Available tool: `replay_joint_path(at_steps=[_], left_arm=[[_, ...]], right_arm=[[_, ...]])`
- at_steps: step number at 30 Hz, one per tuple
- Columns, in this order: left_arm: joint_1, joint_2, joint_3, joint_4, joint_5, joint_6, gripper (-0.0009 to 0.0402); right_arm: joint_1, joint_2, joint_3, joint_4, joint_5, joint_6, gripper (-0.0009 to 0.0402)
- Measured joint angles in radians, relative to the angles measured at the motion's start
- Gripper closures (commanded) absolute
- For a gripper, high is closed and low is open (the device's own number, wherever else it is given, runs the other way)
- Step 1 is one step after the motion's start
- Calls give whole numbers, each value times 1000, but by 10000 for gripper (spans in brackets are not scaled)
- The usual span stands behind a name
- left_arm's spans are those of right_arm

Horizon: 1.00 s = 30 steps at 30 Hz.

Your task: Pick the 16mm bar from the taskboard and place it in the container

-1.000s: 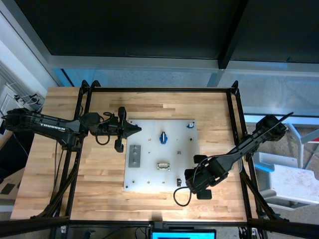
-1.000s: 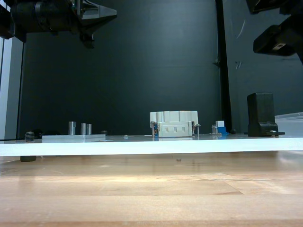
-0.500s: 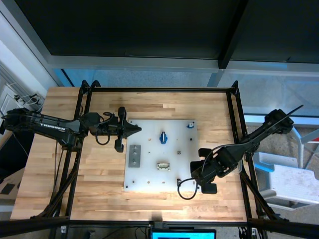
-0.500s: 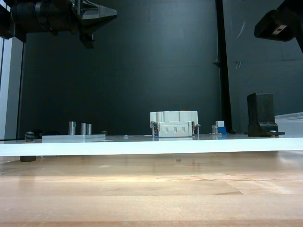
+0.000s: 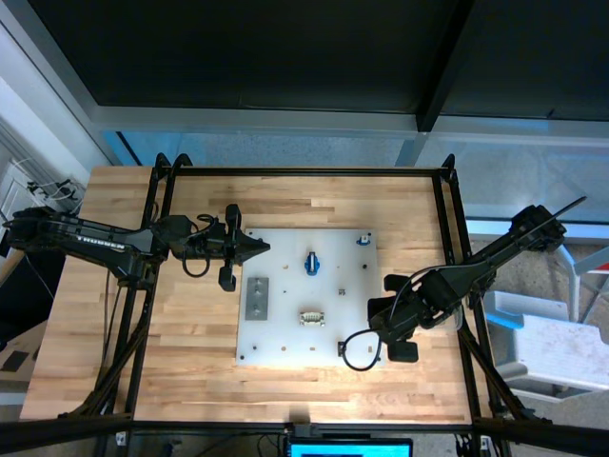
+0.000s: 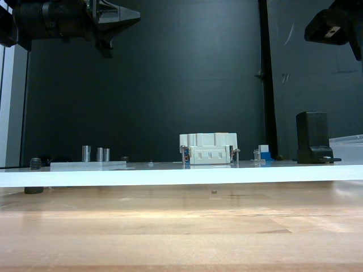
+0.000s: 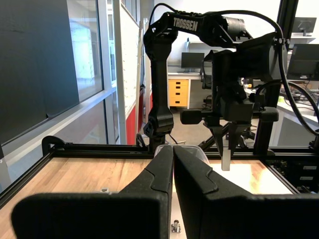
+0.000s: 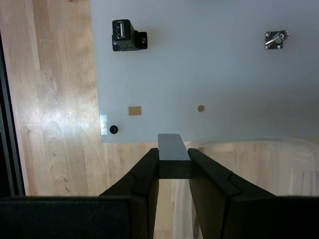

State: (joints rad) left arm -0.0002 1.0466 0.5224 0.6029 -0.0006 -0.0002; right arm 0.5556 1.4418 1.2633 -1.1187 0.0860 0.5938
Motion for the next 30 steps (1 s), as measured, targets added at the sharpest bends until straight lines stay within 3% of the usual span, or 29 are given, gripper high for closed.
replay_joint_path(at_steps=[6,30], left_arm=[[0,0,0,0,0,0,393],[0,0,0,0,0,0,393]], right_arm=[[-4,-9,-13,-13,0,9,377],[-57,-220,-285,-17,-2,80,377]])
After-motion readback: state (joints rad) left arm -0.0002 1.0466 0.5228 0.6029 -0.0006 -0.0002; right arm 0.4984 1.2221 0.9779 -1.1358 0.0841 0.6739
